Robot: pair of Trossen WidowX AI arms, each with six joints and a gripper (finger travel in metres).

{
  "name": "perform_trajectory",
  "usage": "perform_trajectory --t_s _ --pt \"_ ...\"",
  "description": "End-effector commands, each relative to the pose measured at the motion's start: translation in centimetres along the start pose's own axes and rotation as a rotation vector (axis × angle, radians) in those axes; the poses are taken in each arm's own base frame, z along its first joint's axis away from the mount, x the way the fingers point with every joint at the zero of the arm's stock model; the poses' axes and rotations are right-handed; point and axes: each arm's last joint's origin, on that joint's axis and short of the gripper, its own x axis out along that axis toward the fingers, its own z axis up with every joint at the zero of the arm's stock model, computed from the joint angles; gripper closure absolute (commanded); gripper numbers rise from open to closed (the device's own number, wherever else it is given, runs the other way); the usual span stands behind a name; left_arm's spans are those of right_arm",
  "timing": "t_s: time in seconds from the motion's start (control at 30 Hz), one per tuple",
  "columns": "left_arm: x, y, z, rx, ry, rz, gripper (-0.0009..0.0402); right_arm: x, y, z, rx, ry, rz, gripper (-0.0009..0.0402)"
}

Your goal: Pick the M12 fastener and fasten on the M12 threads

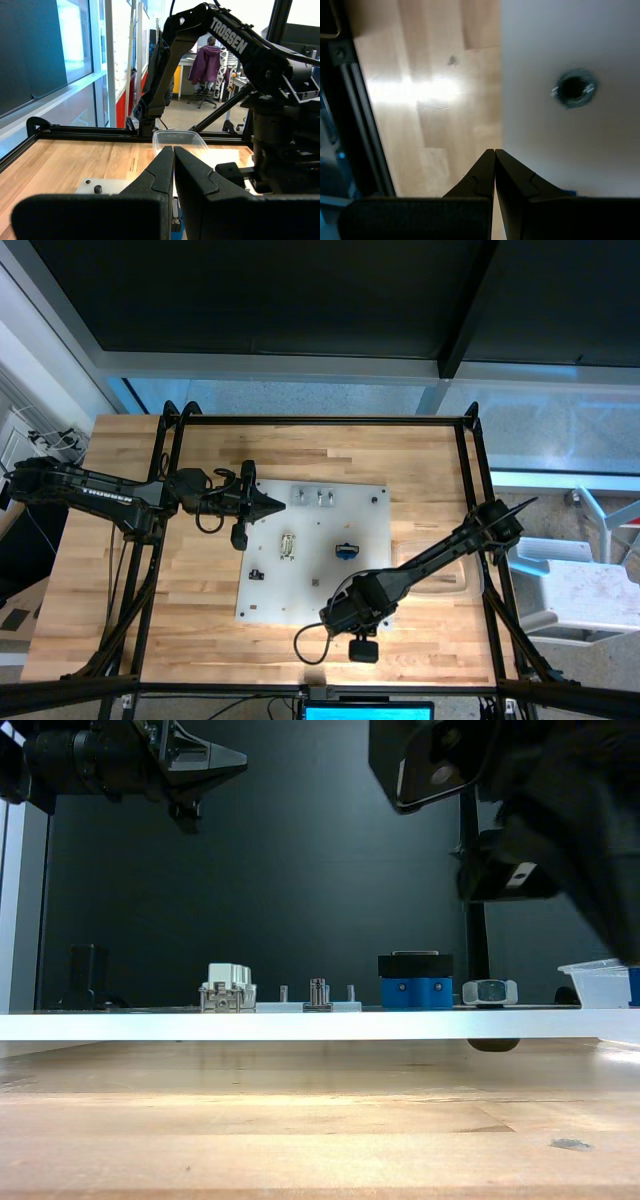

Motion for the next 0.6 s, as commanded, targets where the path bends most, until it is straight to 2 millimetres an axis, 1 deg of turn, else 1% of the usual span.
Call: perform_trajectory --t_s 0.03,0.37,0.47,0.6 --pt "0.00 0.01 0.00 0.000 0.000 0.000 0.0393 -0.17 -0.06 -0.01 0.000 -0.024 -0.037 0.0393" --pt "0.00 0.01 0.00 0.000 0.000 0.000 0.0393 -0.71 -0.79 0.13 0.019 -0.162 -0.267 0.0393" --pt "0.00 0.01 0.00 0.000 0.000 0.000 0.0393 -0.46 -0.98 0.25 0.035 -0.186 -0.309 0.0393" --pt "0.00 0.01 0.00 0.000 0.000 0.000 0.0393 -0.39 -0.99 0.29 0.035 -0.193 -0.309 0.0393"
